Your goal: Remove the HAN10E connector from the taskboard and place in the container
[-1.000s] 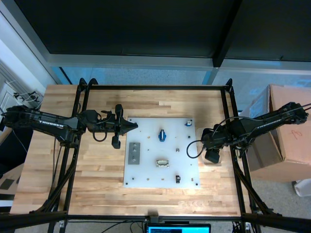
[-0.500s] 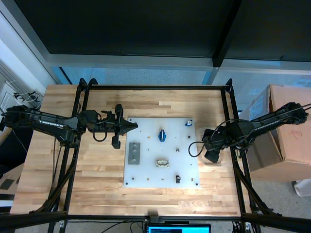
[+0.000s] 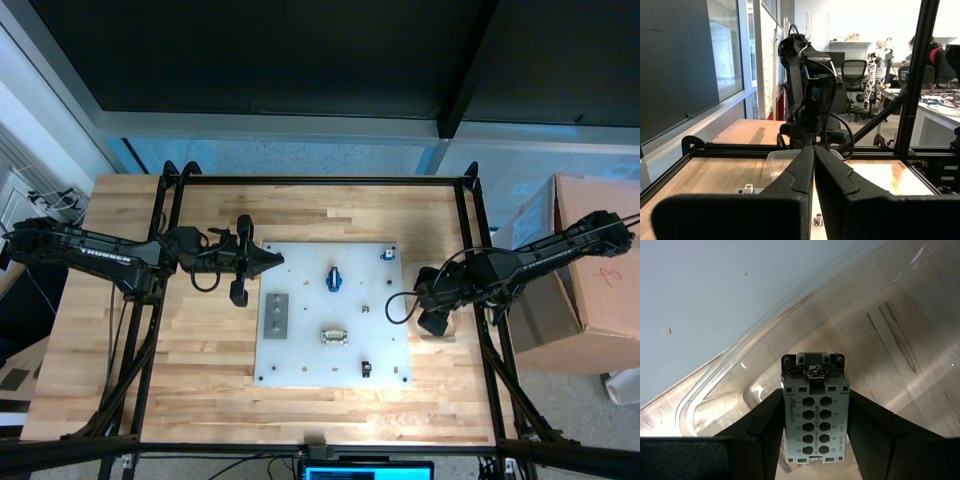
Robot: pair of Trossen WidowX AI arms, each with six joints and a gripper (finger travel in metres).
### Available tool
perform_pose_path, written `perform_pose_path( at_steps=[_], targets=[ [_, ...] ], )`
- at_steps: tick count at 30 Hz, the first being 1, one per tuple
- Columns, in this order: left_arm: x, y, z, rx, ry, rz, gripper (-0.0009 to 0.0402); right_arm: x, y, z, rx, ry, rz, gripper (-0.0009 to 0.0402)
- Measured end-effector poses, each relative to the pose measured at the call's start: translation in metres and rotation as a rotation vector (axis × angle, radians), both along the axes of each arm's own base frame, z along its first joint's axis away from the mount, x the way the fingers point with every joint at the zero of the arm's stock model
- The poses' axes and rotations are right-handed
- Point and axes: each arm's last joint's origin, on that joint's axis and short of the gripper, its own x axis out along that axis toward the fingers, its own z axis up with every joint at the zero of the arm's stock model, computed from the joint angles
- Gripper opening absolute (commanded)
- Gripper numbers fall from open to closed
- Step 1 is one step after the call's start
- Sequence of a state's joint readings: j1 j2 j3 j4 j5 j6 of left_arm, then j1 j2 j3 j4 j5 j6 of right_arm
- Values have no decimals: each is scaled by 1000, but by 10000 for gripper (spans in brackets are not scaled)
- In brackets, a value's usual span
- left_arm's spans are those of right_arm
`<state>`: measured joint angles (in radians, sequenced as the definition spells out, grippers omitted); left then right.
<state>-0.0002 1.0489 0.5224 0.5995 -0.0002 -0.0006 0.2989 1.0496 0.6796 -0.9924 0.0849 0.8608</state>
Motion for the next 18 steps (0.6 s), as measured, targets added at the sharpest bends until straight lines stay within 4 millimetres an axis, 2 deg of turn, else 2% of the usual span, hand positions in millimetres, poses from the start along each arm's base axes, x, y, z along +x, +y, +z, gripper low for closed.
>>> perform_pose_path(
  at_steps=[18],
  targets=[
    [0,0,0,0,0,0,0,0,-1,-6,-5,11,-6,0]
  ],
)
